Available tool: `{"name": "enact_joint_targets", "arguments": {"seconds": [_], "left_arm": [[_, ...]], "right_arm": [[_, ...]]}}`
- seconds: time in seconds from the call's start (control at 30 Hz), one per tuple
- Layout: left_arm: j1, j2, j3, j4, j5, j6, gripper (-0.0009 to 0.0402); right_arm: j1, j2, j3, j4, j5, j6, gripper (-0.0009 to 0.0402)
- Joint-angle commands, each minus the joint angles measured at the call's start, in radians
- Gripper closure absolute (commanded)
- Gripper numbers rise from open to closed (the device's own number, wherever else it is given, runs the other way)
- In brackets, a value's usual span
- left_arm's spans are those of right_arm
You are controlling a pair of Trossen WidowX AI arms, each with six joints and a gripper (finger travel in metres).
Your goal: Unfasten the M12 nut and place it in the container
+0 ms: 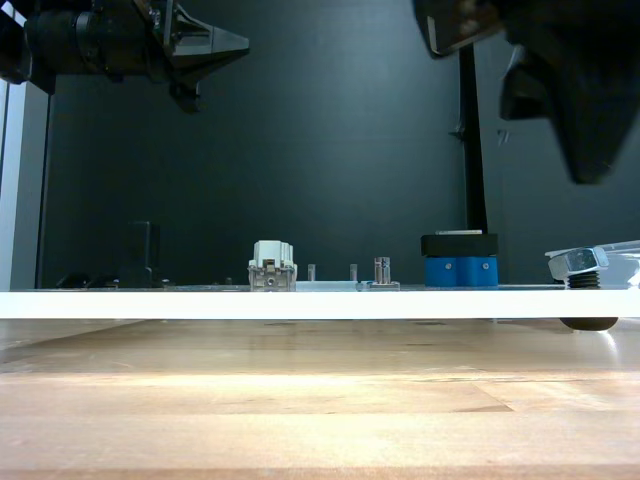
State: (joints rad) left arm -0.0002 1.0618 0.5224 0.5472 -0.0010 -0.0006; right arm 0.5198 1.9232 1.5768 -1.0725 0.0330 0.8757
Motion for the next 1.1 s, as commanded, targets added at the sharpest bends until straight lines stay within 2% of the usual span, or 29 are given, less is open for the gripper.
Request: {"name": "enact_joint_targets", "arguments": {"seconds": [0.03, 0.23, 0.33, 0.43, 0.57, 0.77, 1.1], "left_arm": [[0.000, 0.000, 0.000, 0.000, 0.000, 0.000, 0.0393], [0.000, 0.000, 0.000, 0.000, 0.000, 0.000, 0.0393], [0.000, 0.000, 0.000, 0.000, 0.000, 0.000, 0.0393], [0.000, 0.000, 0.000, 0.000, 0.000, 0.000, 0.0393], [0.000, 0.000, 0.000, 0.000, 0.000, 0.000, 0.0393], [0.000, 0.000, 0.000, 0.000, 0.000, 0.000, 0.0393], [0.000, 0.000, 0.000, 0.000, 0.000, 0.000, 0.0393]], "right_arm": [[0.002, 0.000, 0.027, 0.000, 0.001, 0.006, 0.0286], [-0.005, 0.059, 0.056, 0.001, 0.000, 0.036, 0.0170], [-0.006, 0.095, 0.064, 0.008, -0.004, 0.033, 0.0139], [-0.007, 0.122, 0.064, 0.023, -0.010, 0.032, 0.0128], [-0.007, 0.148, 0.061, 0.025, -0.016, 0.024, 0.0136], [-0.007, 0.149, 0.036, 0.048, -0.016, 0.023, 0.0172], [-0.008, 0.146, 0.027, 0.053, -0.016, 0.021, 0.0285]]}}
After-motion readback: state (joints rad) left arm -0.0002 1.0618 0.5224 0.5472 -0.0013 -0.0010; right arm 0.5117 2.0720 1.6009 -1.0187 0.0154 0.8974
